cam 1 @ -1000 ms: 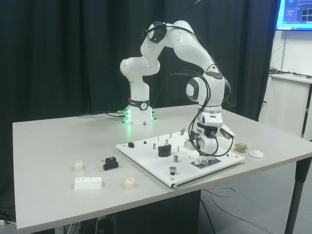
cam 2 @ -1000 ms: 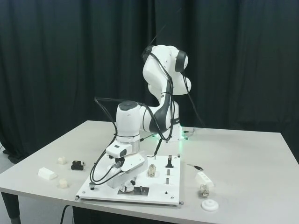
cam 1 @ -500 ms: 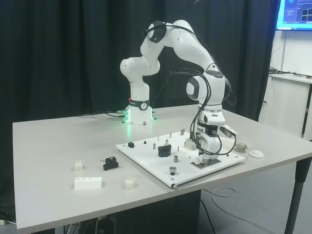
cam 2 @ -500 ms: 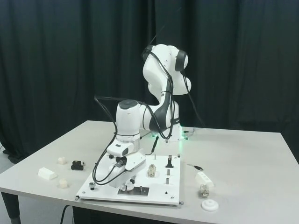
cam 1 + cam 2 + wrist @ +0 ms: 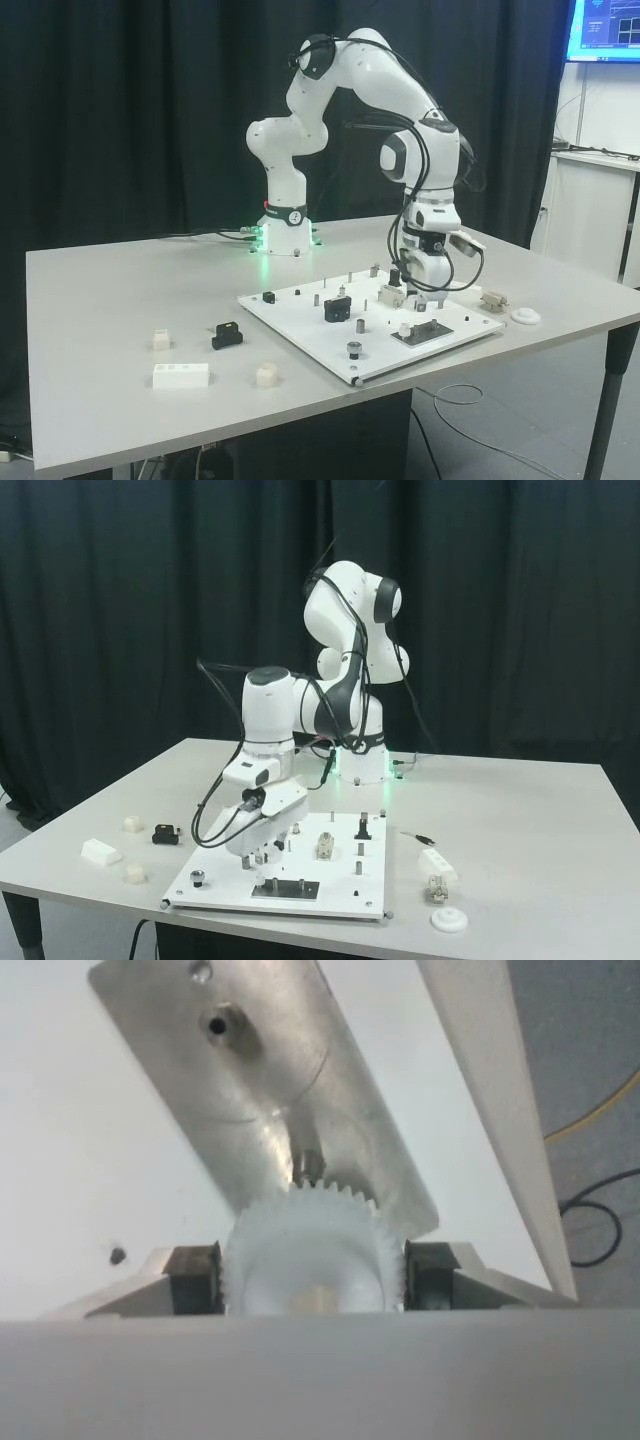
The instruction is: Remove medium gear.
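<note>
Gear [image 5: 312,1252] — white, toothed, held clear above the white board [image 5: 300,315] and its grey plate [image 5: 270,1090]. The arm [image 5: 340,70] stands raised over the board's near corner, probably so the gear's bore clears the plate's pin [image 5: 309,1164], which shows bare just beyond the teeth. The gripper [image 5: 312,1278] is closed on the gear — one black pad [image 5: 193,1278] pressing each flank, the gear sitting squarely between them.
</note>
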{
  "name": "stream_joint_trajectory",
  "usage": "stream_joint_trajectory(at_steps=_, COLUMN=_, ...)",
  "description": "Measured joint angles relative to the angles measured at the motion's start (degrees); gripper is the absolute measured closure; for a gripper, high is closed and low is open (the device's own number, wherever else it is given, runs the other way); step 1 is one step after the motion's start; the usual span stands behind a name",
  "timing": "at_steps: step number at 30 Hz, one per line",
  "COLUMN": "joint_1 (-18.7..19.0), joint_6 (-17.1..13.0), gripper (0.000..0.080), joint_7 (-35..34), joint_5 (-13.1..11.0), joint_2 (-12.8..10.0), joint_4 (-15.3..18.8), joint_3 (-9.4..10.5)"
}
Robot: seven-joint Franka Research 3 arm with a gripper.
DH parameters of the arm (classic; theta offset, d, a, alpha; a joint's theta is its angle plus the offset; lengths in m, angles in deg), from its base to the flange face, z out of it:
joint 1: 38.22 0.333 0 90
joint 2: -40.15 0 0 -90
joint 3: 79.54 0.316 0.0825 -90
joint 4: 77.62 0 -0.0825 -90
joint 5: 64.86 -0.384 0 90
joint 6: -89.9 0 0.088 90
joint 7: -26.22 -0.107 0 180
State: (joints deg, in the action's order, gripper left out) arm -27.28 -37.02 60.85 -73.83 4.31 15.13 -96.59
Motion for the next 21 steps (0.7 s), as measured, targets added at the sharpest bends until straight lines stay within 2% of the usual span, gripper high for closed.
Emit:
stream_joint_trajectory(at_steps=5, joint_1=-0.1, joint_6=0.71, gripper=0.0409, joint_7=-0.11, joint_5=0.0, joint_2=0.6, joint_4=0.01, joint_3=-0.06)
stream_joint_trajectory(at_steps=21, joint_1=-0.24, joint_6=0.87, gripper=0.0409, joint_7=-1.0, joint_5=-0.01, joint_2=0.35, joint_4=0.35, joint_3=-0.06)
